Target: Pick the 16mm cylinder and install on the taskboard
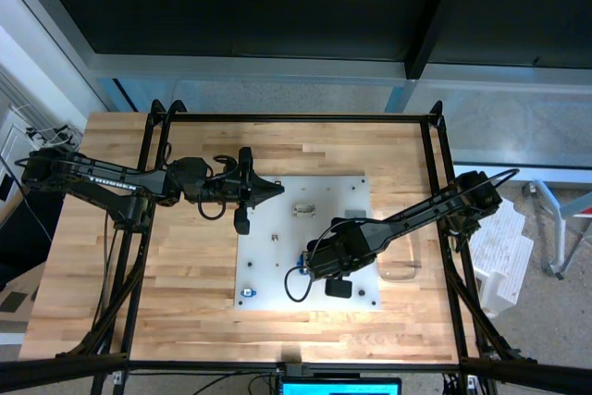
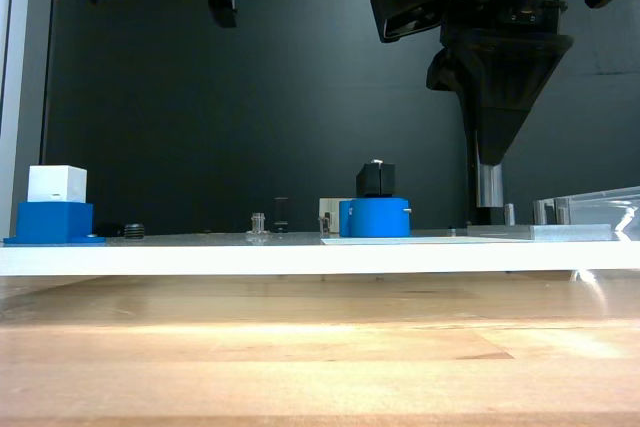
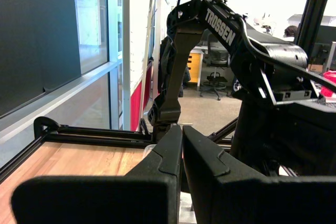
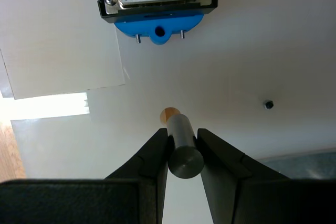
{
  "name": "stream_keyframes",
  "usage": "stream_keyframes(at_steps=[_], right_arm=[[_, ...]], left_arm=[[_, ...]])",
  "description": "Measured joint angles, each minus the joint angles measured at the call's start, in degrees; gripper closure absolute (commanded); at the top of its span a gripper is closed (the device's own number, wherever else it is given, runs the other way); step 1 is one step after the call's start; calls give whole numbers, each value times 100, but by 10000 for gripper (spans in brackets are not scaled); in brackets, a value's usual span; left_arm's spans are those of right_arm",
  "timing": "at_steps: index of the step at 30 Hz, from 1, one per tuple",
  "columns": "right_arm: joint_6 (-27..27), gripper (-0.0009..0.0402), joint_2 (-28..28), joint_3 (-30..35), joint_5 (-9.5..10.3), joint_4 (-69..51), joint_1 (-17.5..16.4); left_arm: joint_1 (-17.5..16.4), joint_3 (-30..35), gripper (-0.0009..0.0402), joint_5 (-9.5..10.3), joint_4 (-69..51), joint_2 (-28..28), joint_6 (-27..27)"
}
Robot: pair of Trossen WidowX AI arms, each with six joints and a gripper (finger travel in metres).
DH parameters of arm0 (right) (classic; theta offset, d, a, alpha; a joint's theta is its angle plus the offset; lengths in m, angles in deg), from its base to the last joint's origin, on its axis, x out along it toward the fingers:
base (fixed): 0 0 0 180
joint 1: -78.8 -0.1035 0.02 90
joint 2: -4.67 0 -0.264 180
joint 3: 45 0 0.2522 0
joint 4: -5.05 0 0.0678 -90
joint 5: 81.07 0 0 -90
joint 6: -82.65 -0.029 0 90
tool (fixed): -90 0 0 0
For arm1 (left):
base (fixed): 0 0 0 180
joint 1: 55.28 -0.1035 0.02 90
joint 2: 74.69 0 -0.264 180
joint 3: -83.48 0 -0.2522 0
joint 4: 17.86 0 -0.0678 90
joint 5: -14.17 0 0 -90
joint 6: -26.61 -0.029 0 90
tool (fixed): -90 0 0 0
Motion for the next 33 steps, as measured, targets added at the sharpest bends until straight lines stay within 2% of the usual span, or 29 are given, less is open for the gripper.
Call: stream_keyframes(at_steps=[33], right_arm=[[-31,393,98,-221,15,297,-4]], left_arm=[[0,0,392,0,-24,0,-2]])
